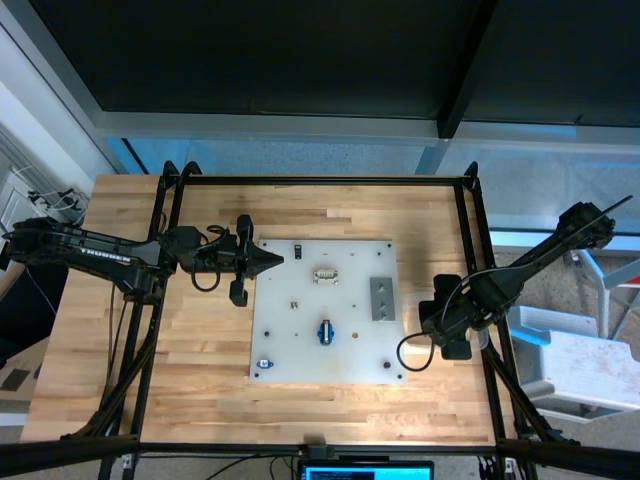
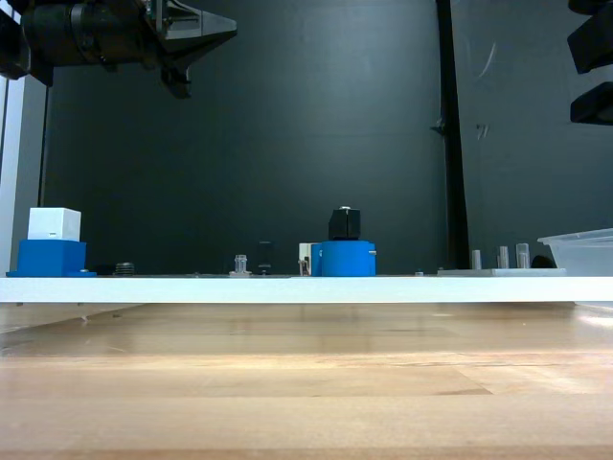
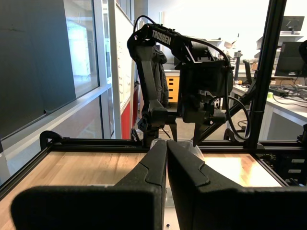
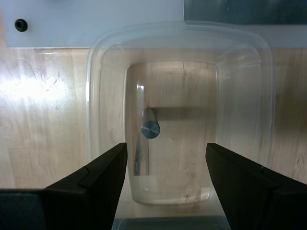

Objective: Pick the 16mm cylinder and place it in the taskboard

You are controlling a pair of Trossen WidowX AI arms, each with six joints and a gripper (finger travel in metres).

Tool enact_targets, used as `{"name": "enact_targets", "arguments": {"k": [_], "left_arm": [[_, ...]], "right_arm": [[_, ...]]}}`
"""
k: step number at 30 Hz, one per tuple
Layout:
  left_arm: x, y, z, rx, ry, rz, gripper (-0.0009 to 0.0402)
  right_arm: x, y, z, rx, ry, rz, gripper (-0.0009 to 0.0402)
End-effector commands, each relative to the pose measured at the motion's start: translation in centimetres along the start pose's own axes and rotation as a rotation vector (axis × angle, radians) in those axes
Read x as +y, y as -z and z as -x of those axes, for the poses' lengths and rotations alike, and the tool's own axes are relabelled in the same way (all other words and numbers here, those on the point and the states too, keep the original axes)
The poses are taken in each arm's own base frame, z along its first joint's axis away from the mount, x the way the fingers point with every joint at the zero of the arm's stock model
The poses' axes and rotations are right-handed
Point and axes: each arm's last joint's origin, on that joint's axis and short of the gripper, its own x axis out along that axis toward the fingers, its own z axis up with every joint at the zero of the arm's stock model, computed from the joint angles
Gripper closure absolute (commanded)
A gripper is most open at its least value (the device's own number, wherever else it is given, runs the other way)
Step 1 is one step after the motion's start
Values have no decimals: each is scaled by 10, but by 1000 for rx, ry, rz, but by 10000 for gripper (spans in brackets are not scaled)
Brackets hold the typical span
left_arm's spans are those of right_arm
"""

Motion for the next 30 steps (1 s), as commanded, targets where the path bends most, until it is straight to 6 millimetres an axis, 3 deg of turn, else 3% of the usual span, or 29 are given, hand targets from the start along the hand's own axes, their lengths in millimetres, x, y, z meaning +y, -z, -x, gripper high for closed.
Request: {"name": "enact_targets", "arguments": {"k": [1, 30], "left_arm": [[0, 0, 0, 0, 0, 0, 393], [0, 0, 0, 0, 0, 0, 393]], "right_arm": [[1, 1, -4, 4, 2, -8, 164], [5, 10, -43, -27, -33, -15, 167]]}}
